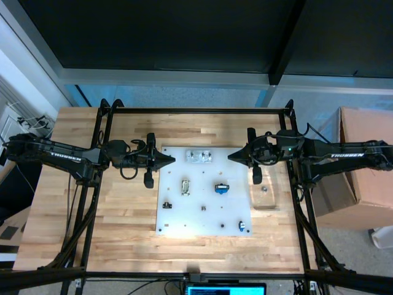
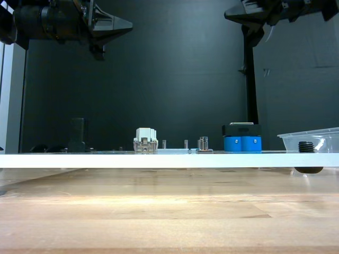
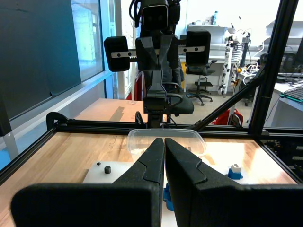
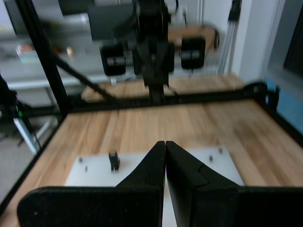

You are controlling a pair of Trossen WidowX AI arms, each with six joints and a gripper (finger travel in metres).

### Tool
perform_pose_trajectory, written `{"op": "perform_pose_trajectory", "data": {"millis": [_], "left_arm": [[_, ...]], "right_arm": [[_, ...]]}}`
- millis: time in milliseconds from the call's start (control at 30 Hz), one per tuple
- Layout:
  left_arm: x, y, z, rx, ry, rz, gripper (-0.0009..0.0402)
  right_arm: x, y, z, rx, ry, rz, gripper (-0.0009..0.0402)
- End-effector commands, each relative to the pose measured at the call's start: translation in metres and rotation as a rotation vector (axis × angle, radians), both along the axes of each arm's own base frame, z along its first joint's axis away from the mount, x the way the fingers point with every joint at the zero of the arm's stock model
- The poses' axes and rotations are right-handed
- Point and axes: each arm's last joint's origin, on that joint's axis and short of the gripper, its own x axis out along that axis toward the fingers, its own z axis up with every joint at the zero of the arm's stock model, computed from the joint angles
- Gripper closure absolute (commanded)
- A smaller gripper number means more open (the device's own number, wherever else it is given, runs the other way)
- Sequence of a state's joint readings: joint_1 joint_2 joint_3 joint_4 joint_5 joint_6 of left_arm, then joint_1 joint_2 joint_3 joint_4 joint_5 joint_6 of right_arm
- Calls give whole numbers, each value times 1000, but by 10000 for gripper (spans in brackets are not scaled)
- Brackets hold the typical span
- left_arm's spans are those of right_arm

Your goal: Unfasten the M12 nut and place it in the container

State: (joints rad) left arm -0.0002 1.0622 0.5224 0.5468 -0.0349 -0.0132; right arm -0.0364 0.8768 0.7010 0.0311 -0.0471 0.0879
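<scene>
Nut (image 1: pixel 263 189) seemingly in container (image 1: pixel 264 208), below-behind right gripper (image 1: pixel 230 156); stud (image 2: pixel 306 146) bare. Both jaws clenched empty; left gripper (image 1: pixel 174 159) opposite, high. We judge no regrasp needed.

The worktop (image 1: pixel 123 209) is made of light wooden strips and reaches from the near edge to the far one. A black frame (image 1: pixel 196 111) of thin rails stands along its far edge and its sides. Near the middle a white board (image 1: pixel 184 215) lies flat on the wood, square to the edges. Just beside the board's right edge stands the clear container (image 1: pixel 273 200), on the wood as well; whether it touches the board I cannot tell.
</scene>
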Motion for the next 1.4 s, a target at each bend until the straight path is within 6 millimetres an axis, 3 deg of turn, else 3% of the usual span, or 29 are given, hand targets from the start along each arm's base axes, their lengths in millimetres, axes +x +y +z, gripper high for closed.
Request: {"op": "perform_pose_trajectory", "data": {"millis": [33, 533, 1067, 1400], "left_arm": [[0, 0, 0, 0, -1, 0, 393], [0, 0, 0, 0, -1, 0, 393], [0, 0, 0, 0, -1, 0, 393], [0, 0, 0, 0, -1, 0, 393]], "right_arm": [[1, -1, -10, 1, -76, -6, 393], [-3, -4, -44, 0, -187, -25, 394], [3, -6, -52, -1, -145, -31, 393], [3, -6, -46, -2, -166, -34, 393]]}}
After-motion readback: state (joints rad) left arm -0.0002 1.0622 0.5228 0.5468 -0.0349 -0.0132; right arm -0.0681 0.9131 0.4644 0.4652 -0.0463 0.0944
